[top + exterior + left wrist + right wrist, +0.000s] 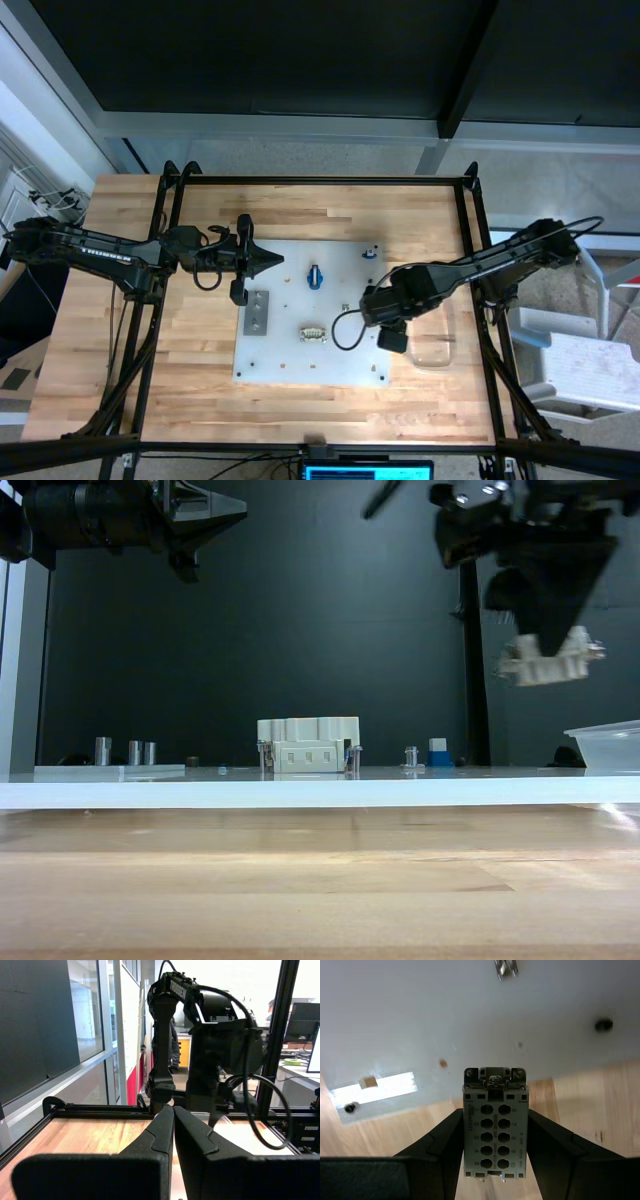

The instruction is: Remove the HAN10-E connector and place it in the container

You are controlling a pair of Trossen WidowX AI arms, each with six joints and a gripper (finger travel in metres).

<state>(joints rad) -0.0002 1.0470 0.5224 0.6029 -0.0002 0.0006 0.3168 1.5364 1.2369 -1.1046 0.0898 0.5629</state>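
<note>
Nearest the tabletop's (180, 390) near edge, the right gripper (494, 1132) was clamped on the HAN10-E connector, a small beige-grey moulded block with two rows of dark round sockets (548, 663). It hung raised above the right edge of the flat white task board (300, 365), just short of the clear, round-cornered plastic container (608, 745), which stood on the bare wood.

I judged the connector light, rigid and smooth-sided. It is best held by its two long flat flanks, as here, keeping off the socket face and the small metal screw at one end.

Farther in on the board stood a beige ribbed base housing (313, 334), then a plain grey metal block (257, 313). Beyond them, the left gripper (173, 1110) was parked aloft over the board's left far corner, fingers together and holding nothing.
</note>
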